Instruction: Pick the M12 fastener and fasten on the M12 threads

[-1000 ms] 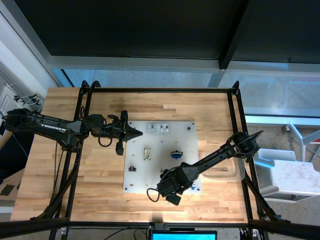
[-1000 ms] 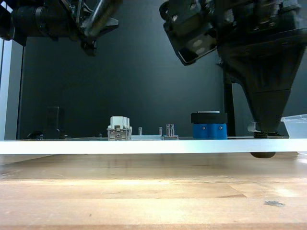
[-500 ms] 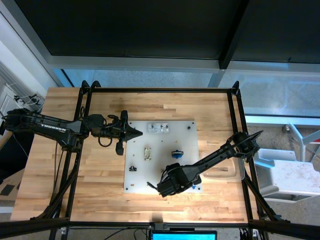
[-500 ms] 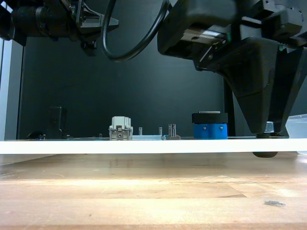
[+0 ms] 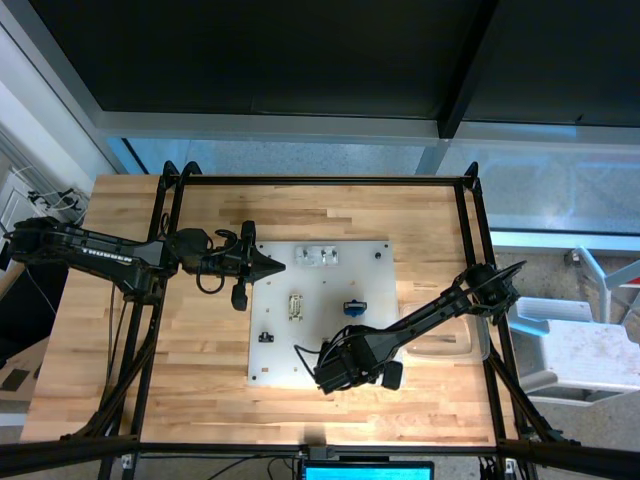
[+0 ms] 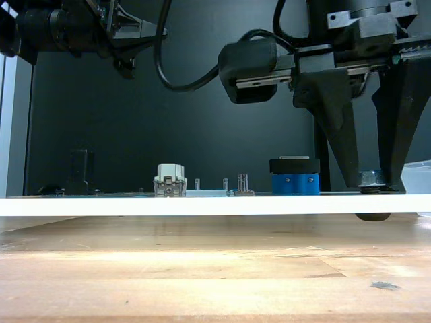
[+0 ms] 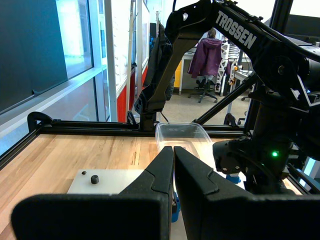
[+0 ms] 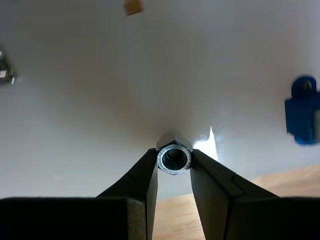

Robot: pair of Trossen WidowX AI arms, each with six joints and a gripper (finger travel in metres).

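Observation:
The M12 fastener (image 8: 174,159) is a small silver hex nut, pinched between the two fingers of my right gripper (image 8: 173,161). In the low view the nut (image 6: 370,179) rests on top of the short black stud (image 6: 370,191) at the white board's near right edge, with my right gripper (image 6: 370,182) pointing straight down and shut on it. From above, the right gripper's body (image 5: 345,370) hides both nut and stud. My left gripper (image 5: 278,266) hovers shut over the board's far left edge, away from the nut; its fingers (image 7: 165,167) lie together.
The white board (image 5: 320,335) carries a blue connector block (image 5: 353,308), a grey connector (image 5: 295,306) and small silver posts (image 6: 239,182). A clear tray (image 5: 445,347) sits on the wood just right of the board.
My right wrist has turned about its vertical axis while its fingertips stayed over the stud; the camera housing swung round to the right. The left arm has not moved.

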